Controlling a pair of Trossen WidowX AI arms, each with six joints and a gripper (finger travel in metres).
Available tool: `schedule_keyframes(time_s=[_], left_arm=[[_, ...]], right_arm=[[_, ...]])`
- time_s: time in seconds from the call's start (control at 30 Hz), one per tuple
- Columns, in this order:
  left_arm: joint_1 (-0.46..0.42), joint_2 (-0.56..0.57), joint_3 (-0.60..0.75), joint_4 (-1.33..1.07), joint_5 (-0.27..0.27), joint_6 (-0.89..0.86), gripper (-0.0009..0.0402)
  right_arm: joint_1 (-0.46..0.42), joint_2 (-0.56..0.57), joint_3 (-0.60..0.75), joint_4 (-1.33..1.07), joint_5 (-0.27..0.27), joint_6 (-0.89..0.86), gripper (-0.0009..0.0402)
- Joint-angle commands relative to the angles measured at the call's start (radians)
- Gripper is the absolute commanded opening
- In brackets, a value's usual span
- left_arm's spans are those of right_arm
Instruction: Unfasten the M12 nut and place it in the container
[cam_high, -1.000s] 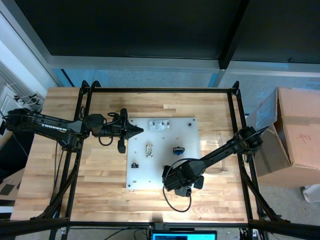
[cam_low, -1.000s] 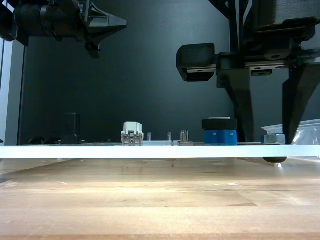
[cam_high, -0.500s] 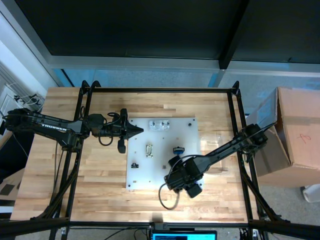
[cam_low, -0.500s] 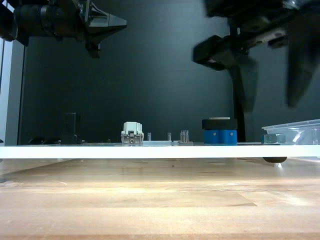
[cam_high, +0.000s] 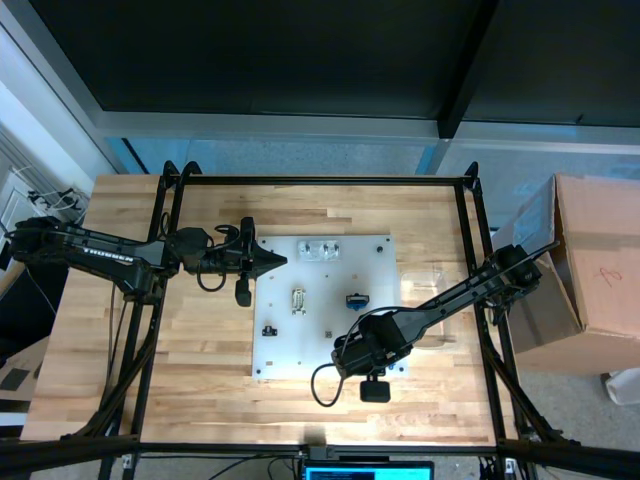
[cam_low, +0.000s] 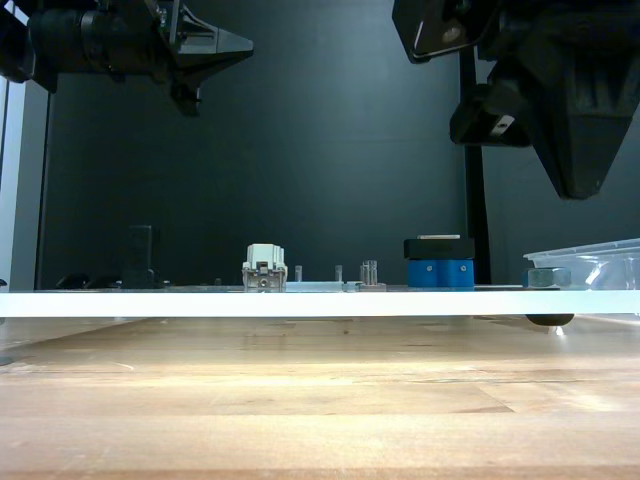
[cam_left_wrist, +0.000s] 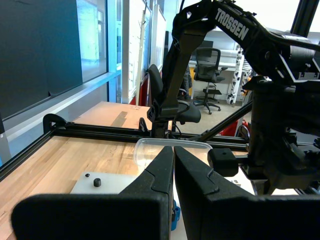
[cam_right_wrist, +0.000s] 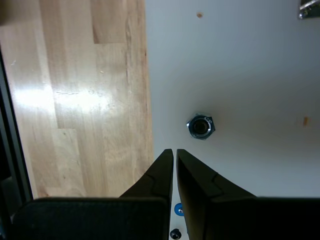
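Note:
The small silver M12 nut (cam_right_wrist: 200, 126) sits on its stud on the white board (cam_right_wrist: 240, 75), with the dark stud showing in its hole. In the low view the nut (cam_low: 548, 277) stands low at the board's near right, in front of the clear container (cam_low: 600, 262). My right gripper (cam_right_wrist: 174, 151) hangs above the nut (cam_low: 580, 185), shut on nothing and clear of it. In the high view the right gripper (cam_high: 362, 352) covers the nut's spot. The container (cam_high: 430, 300) lies right of the board. My left gripper (cam_high: 275, 261) is shut and hovers high at the board's far left (cam_low: 245, 43).
A blue block (cam_low: 438, 272) and a white connector (cam_low: 264, 270) stand mid-board. A black post (cam_left_wrist: 97, 182) marks the far right corner. The black frame rails (cam_high: 320, 181) ring the table, and a cardboard box (cam_high: 590, 270) sits off its right edge.
The right gripper has risen from around the nut, turned, and closed its fingers with nothing between them. The nut stays on its stud. The left arm has not moved.

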Motion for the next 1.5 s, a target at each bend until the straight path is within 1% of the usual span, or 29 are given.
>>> schedule_keyframes(time_s=[0.03,0.07,0.13,0.23,0.33,0.4,0.67,0.73,0.9,1.03,1.5], left_arm=[[0.000,0.000,0.000,0.000,0.000,0.000,0.0000],[0.000,0.000,0.000,0.000,0.000,0.000,0.0000],[0.000,0.000,0.000,0.000,0.000,0.000,0.0000],[0.000,0.000,0.000,0.000,0.000,0.000,0.0000],[0.000,0.000,0.000,0.000,0.000,0.000,0.0000],[0.000,0.000,0.000,0.000,0.000,0.000,0.0000],[0.000,0.000,0.000,0.000,0.000,0.000,0.0000],[0.000,0.000,0.000,0.001,0.000,0.000,0.0000],[0.000,0.000,0.000,0.000,0.000,0.000,0.0000],[0.000,0.000,0.000,0.000,0.000,0.000,0.0000],[0.000,0.000,0.000,0.000,0.000,0.000,0.0000]], right_arm=[[0.003,0.010,-0.010,0.008,-0.008,0.002,0.0001],[0.003,0.016,-0.014,0.016,-0.029,-0.006,0.0002],[0.003,0.016,-0.033,0.044,-0.050,-0.008,-0.0001],[0.003,0.016,-0.076,0.112,-0.048,0.003,0.0000],[0.003,0.016,-0.104,0.136,-0.038,0.016,0.0000],[0.003,0.016,-0.112,0.137,-0.019,0.016,0.0000],[0.000,0.016,-0.124,0.158,-0.010,0.018,0.0000],[0.000,0.016,-0.127,0.158,0.006,0.018,0.0000],[0.000,0.016,-0.127,0.159,0.010,0.018,0.0000],[-0.001,0.016,-0.127,0.152,0.031,0.019,0.0000],[-0.002,0.016,-0.127,0.135,0.041,0.031,0.0000]])
